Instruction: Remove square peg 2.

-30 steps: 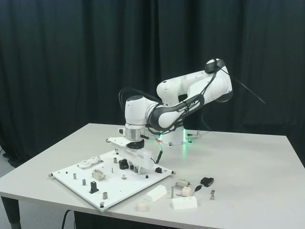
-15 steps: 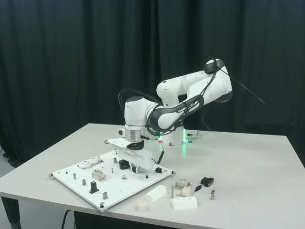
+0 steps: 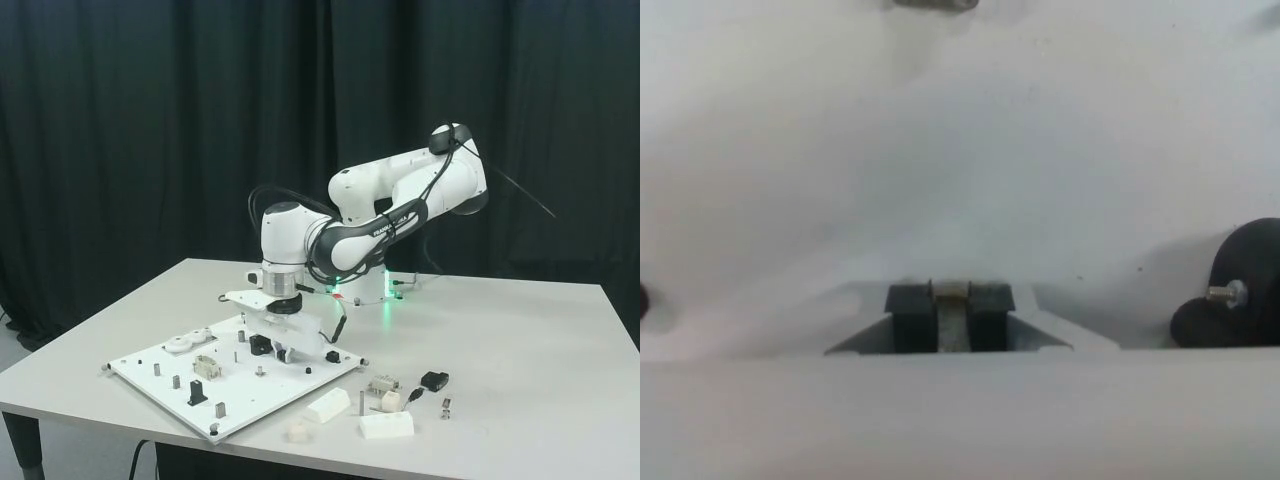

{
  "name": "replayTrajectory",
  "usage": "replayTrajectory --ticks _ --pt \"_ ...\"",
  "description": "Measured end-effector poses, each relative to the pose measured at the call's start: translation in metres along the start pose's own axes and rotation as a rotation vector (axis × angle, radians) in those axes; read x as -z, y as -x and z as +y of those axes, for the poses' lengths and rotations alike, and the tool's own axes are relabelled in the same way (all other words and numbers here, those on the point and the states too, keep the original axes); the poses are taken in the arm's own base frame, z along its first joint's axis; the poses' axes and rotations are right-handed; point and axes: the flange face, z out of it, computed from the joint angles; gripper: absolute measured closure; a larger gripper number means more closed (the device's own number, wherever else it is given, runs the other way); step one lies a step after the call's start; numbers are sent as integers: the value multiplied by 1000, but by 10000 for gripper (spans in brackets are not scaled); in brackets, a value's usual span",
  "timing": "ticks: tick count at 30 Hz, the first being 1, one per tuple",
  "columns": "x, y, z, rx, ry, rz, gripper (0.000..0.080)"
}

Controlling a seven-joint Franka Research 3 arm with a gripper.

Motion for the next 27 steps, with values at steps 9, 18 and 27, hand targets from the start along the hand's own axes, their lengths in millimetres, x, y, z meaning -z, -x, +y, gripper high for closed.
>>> replayTrajectory --ticks 9,18,27 --pt "0 -1 1 -7 -8 -2 734" --pt "0 -1 2 -5 -13 -5 734" --pt "0 -1 2 -6 -14 -5 734"
